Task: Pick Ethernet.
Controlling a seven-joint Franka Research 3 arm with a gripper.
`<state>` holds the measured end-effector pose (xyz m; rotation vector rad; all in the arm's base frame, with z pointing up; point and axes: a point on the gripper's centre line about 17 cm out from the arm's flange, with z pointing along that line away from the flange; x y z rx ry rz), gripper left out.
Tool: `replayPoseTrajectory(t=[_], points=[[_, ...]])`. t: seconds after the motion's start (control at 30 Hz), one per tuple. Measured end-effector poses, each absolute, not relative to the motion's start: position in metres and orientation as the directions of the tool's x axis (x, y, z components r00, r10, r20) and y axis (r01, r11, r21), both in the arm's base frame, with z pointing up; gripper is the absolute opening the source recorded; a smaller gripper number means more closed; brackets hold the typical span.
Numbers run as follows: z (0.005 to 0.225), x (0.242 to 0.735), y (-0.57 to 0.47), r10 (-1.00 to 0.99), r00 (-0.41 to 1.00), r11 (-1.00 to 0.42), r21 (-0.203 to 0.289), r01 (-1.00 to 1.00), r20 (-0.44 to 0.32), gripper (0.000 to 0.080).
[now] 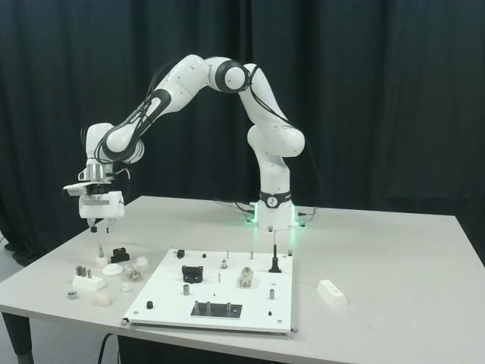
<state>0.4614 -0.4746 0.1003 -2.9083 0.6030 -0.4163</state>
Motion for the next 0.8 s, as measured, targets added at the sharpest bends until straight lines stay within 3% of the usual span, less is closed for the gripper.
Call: replayPoseTrajectory(t=[0.8], points=[[0.064, 0.475, -0.478, -0.435, 0.875, -0.893, -0.230, -0.388, 0.211, 0.0800]])
